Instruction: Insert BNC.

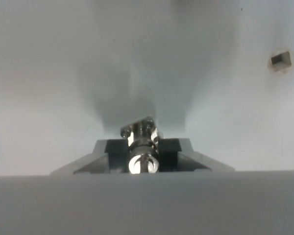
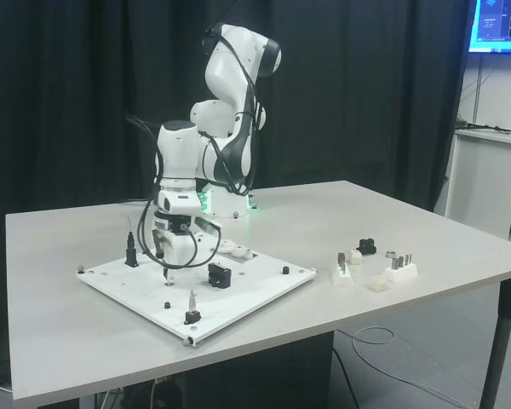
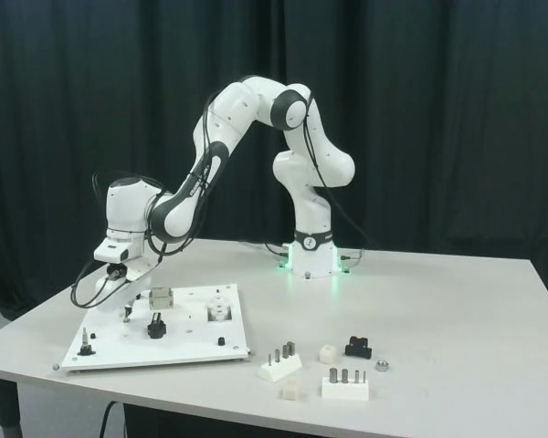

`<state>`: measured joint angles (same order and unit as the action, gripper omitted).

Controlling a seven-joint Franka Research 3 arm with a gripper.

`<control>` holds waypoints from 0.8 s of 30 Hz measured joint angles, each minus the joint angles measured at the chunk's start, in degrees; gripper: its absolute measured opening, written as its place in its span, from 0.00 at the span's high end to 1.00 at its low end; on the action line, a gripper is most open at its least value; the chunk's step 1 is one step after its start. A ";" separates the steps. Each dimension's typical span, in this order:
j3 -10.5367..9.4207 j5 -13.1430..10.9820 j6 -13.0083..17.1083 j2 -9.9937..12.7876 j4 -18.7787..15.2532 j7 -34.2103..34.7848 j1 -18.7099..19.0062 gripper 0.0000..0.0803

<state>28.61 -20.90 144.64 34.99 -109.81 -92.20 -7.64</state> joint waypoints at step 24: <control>-0.04 0.00 0.23 0.00 -0.05 -11.46 0.02 0.85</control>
<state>28.58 -20.90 144.87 34.98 -109.85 -103.66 -7.62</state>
